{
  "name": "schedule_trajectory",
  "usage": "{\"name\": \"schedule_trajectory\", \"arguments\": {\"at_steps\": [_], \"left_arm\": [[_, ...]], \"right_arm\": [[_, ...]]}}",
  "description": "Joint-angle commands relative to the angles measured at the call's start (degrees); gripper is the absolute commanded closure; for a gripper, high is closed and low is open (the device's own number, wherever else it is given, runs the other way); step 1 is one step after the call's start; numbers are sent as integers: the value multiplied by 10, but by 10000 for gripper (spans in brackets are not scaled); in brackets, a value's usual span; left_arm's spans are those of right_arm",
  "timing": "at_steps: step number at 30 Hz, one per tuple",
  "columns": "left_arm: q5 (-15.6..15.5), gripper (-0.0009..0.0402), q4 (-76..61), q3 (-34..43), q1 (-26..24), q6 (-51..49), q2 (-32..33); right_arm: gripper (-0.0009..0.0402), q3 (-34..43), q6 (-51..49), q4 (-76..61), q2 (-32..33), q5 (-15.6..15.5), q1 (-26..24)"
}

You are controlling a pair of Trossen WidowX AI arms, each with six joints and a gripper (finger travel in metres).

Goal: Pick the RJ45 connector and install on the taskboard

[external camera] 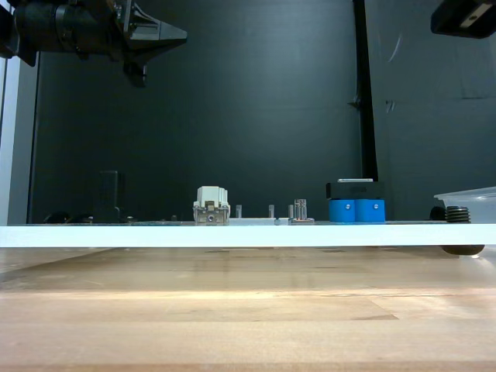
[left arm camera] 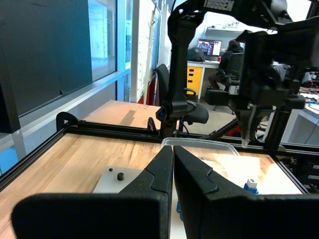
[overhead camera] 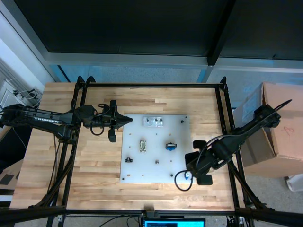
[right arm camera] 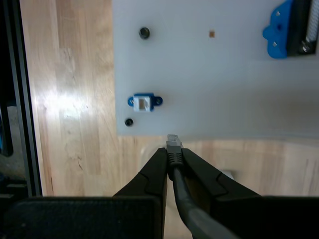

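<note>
My right gripper [right arm camera: 172, 155] is shut on the RJ45 connector [right arm camera: 172, 143], held by its black boot with the clear plug end sticking out past the fingertips; its black cable [right arm camera: 183, 201] trails back. The plug hangs just off the white taskboard's [right arm camera: 209, 84] edge, clear of the blue RJ45 jack [right arm camera: 144, 102] a short way ahead. In the high view the right gripper [overhead camera: 190, 165] sits at the board's near right side, cable [overhead camera: 181, 182] looped below it. My left gripper [overhead camera: 126, 121] hovers high at the board's [overhead camera: 156, 151] far left edge, shut and empty, fingers [left arm camera: 162, 172] together.
The board carries a blue block [overhead camera: 170, 146], a white connector [overhead camera: 142, 145], and small fittings [overhead camera: 128, 160]. A black frame rail [overhead camera: 227, 118] runs along the table's right. A cardboard box [overhead camera: 279, 123] stands beyond it. A clear tray [left arm camera: 199, 145] shows in the left wrist view.
</note>
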Motion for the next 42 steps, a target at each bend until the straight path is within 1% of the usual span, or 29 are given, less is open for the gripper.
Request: {"name": "schedule_trajectory", "arguments": {"at_steps": [1, 5, 9, 20, 31, 37, 42], "left_arm": [[0, 393, 0, 0, 0, 0, 0], [0, 393, 0, 0, 0, 0, 0], [0, 393, 0, 0, 0, 0, 0], [0, 393, 0, 0, 0, 0, 0], [0, 393, 0, 0, 0, 0, 0], [0, 393, 0, 0, 0, 0, 0], [0, 393, 0, 0, 0, 0, 0]], "right_arm": [[393, 21, 3, 1, 32, -1, 3], [393, 46, 9, 1, 64, -2, 7], [393, 56, 9, 3, 81, 0, 9], [393, 24, 9, 43, 102, 2, 12], [393, 24, -6, 55, 144, 4, 18], [393, 14, -8, 59, 146, 5, 20], [393, -14, -7, 86, 146, 2, 21]]}}
